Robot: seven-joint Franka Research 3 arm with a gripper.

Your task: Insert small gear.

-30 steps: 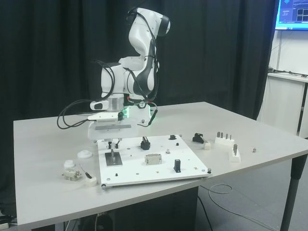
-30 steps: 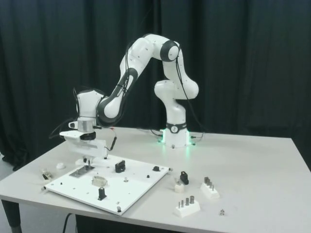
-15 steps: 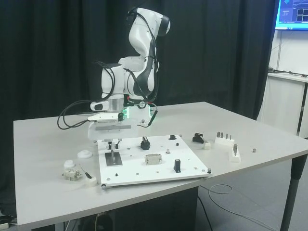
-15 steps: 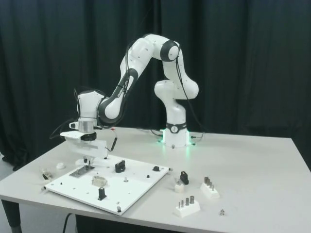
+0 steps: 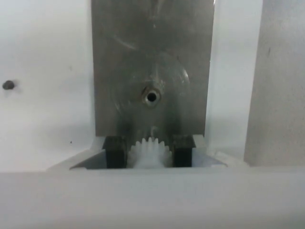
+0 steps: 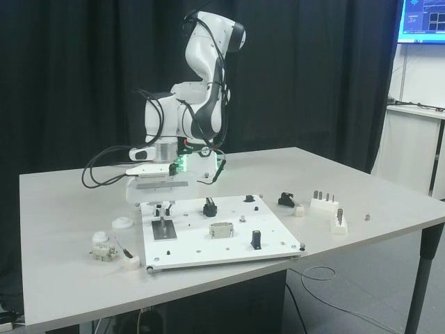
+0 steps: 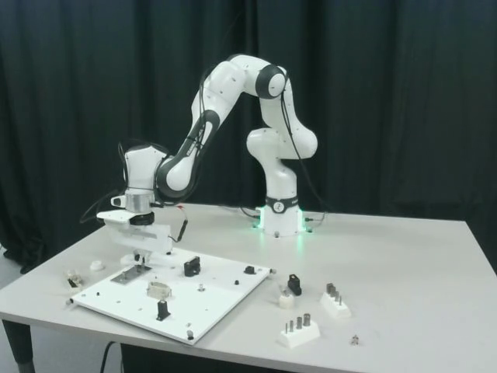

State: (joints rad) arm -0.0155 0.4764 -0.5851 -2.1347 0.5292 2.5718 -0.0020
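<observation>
1. My gripper (image 5: 150,151) is closed on the small gear (image 5: 149,153); the white toothed wheel sits pinched between my two black fingertips (image 5: 116,151), touching both.
2. In the wrist view the gear hangs over the grey metal plate (image 5: 151,57), close to the plate's peg (image 5: 151,97), which shows as a small round end with a dark centre. The gear is not on the peg; it is offset from it.
3. A circular wear mark rings the peg on the plate.
4. The plate lies on the white board (image 6: 208,240), near the board's corner on my gripper's side.
5. In the first room view my gripper (image 6: 164,207) hovers just above the plate (image 6: 163,230), fingers pointing straight down.
6. In the second room view my gripper (image 7: 141,254) is above the same plate (image 7: 130,275); gear too small to make out there.
7. Board rests on the grey table (image 6: 62,202).
8. Green light glows at my arm's base (image 7: 281,220).
</observation>
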